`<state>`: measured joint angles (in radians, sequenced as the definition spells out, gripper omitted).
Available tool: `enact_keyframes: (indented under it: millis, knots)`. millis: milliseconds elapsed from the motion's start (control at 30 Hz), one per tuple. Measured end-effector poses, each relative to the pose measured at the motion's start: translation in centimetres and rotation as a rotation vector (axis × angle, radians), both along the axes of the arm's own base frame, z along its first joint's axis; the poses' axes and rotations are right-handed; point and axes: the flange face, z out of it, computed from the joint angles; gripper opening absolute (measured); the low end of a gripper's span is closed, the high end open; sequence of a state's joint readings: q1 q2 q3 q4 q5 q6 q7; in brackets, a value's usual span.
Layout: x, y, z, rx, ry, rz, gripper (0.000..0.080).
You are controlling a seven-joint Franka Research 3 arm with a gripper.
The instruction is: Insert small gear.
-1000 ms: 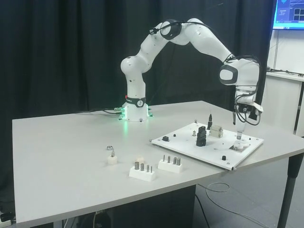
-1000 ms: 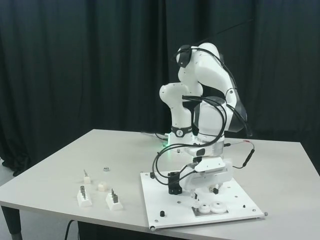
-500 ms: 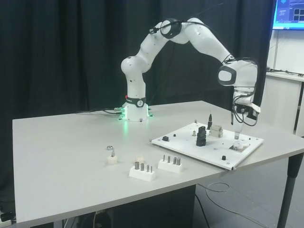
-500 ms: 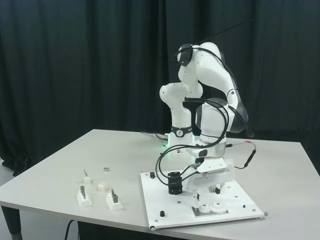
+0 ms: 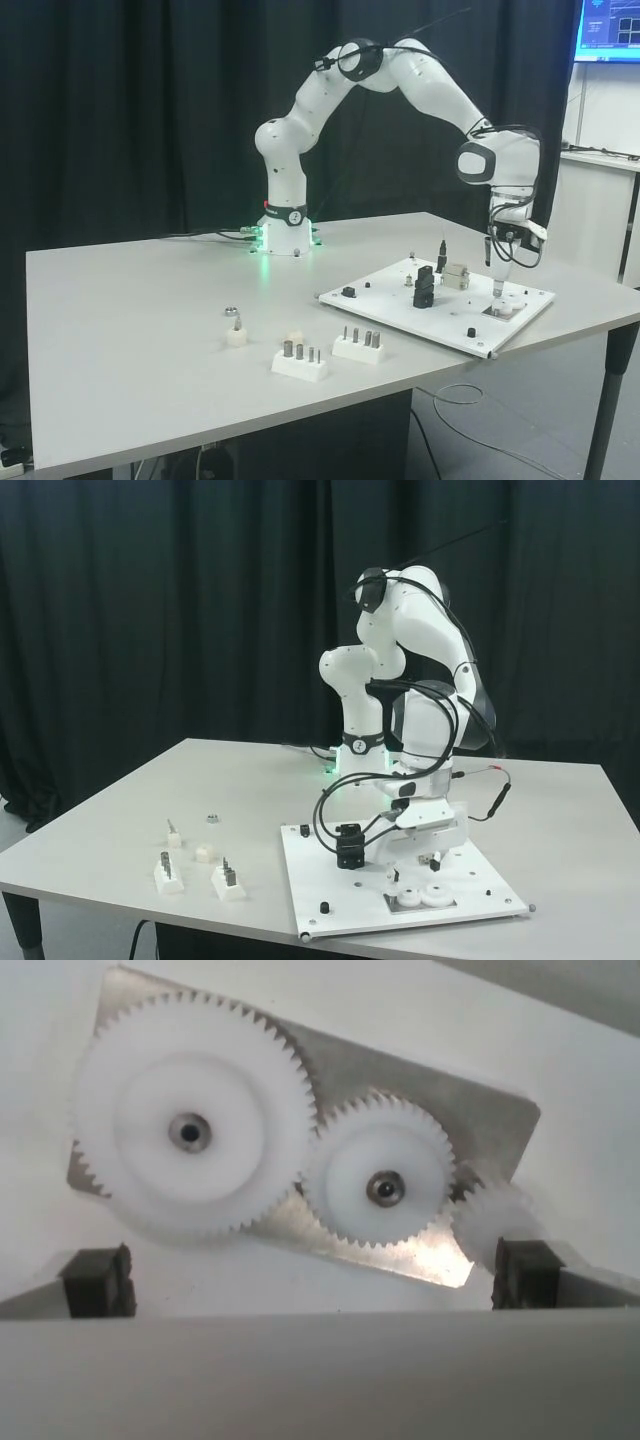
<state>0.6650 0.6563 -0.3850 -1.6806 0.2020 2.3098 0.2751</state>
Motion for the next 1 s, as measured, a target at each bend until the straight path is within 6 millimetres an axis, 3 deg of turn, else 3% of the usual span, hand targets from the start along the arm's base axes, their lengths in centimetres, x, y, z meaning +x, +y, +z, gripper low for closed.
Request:
enact_keyframes:
  millis: [1000]
  knots:
    - [-0.3,-0.5,-1.3,0.001,-0.048,0.039,0.0800]
